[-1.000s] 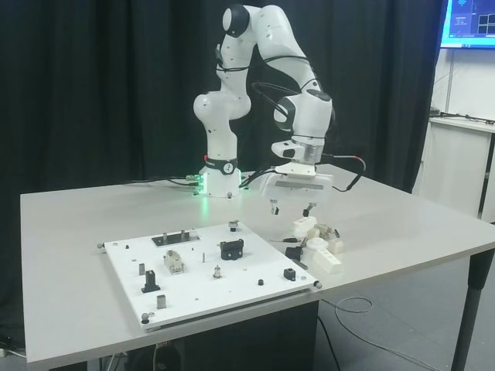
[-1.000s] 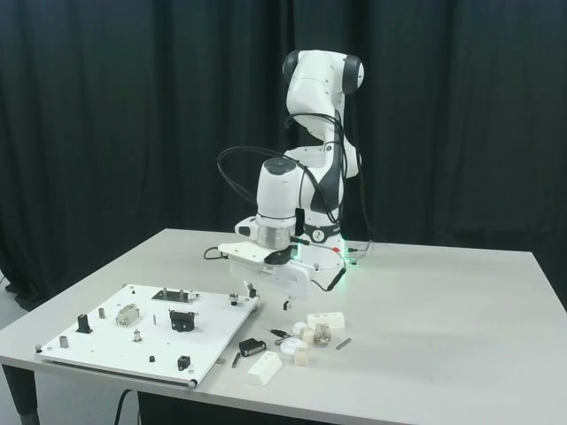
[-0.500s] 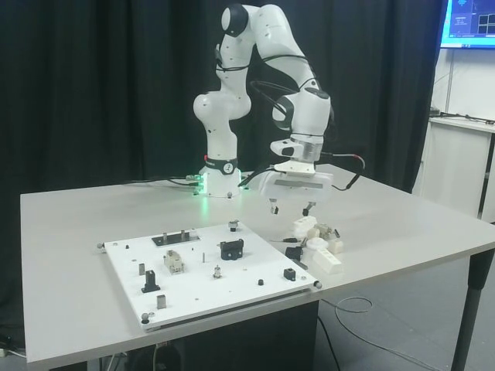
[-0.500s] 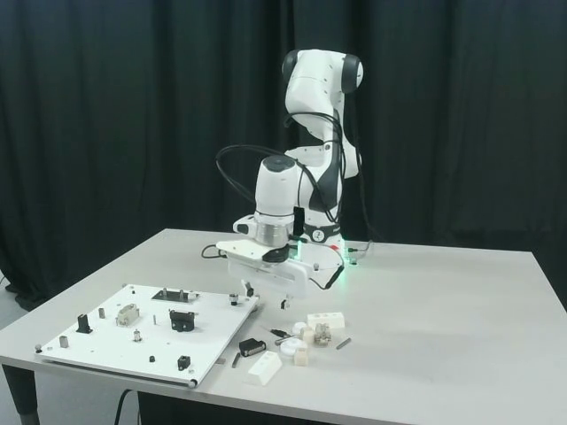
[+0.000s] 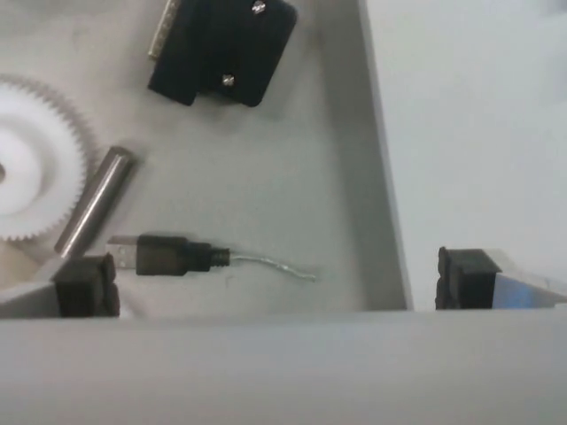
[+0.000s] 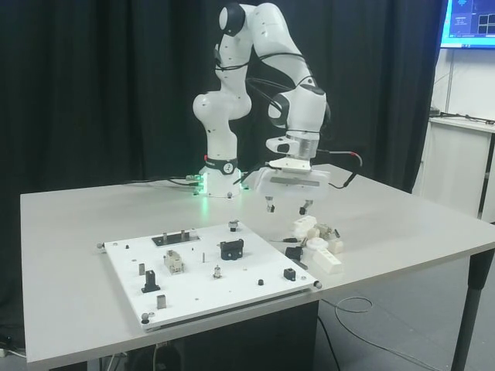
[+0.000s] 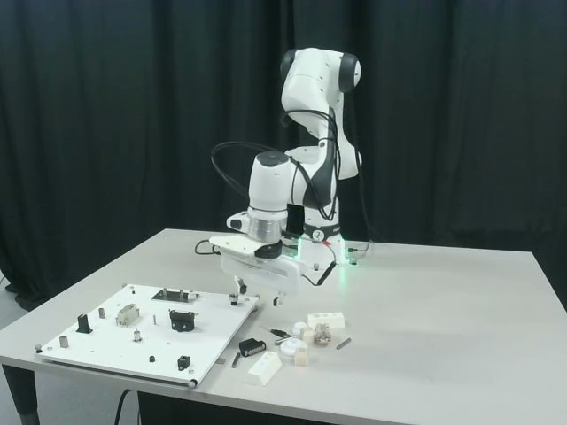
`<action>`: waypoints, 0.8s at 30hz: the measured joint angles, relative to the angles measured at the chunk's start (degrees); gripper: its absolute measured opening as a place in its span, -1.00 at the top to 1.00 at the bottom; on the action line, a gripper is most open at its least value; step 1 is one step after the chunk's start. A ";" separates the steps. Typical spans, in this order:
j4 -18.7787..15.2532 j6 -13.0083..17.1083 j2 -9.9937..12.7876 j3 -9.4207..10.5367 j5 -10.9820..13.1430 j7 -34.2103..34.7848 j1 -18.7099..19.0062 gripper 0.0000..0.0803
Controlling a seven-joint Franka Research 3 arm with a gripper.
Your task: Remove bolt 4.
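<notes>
The grey tabletop (image 6: pixel 77 224) carries everything: the white arm (image 6: pixel 232 116) bolted at the back, a white board (image 6: pixel 232 290) towards the front, and a heap of loose parts (image 6: pixel 317 239) just beside the board.

The arm reaches forward and down. Its claw (image 6: pixel 285 205) hangs above the tabletop, over the gap where the board's edge meets the loose parts. The claw is released and holds nothing: in the wrist view its black fingertips (image 5: pixel 84 285) stand well apart. Between them lie only the grey surface and a black plug (image 5: pixel 168 255) with a short wire.

Near the plug lie a metal pin (image 5: pixel 95 201), a white gear (image 5: pixel 31 181) and a black connector (image 5: pixel 226 44). None of them looks like the task's part.

No mark shows which piece is bolt 4. I judge it to be one of the small upright studs (image 6: pixel 217 271) on the board, away from the claw. Which one I cannot tell.

Such a bolt should be light, stiff and hard. It is probably smooth metal, so it may slip. The safest hold seems to be across the head or upper shank, with the claw coming straight down and centred. Being so small, it leaves little room for error. If it is threaded in, a plain pull may not free it.
</notes>
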 joint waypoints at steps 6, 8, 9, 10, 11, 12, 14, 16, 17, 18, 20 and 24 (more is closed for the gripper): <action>0.00 0.20 -0.47 -0.01 -0.43 0.00 -0.78 -0.99; 0.00 0.30 -0.63 -0.01 -0.52 0.00 -0.99 -0.99; 0.00 0.33 -0.71 -0.01 -0.59 0.00 -1.07 -0.99; 0.00 0.36 -0.80 -0.01 -0.66 0.00 -1.16 -0.99; 0.00 0.38 -0.88 -0.01 -0.72 0.00 -1.25 -0.99; 0.00 0.41 -0.99 -0.01 -0.76 0.00 -1.36 -0.99; 0.01 0.44 -1.16 -0.01 -0.81 -0.01 -1.58 -0.99; 0.01 0.49 -1.31 -0.03 -0.84 -0.01 -1.81 -0.99; 0.01 0.51 -1.39 -0.04 -0.85 -0.01 -1.94 -0.99; 0.02 0.52 -1.47 -0.04 -0.87 -0.01 -2.08 -0.99; 0.02 0.53 -1.63 -0.04 -0.91 -0.02 -2.37 -0.99; 0.04 0.53 -1.87 -0.04 -0.96 -0.09 -2.93 -0.99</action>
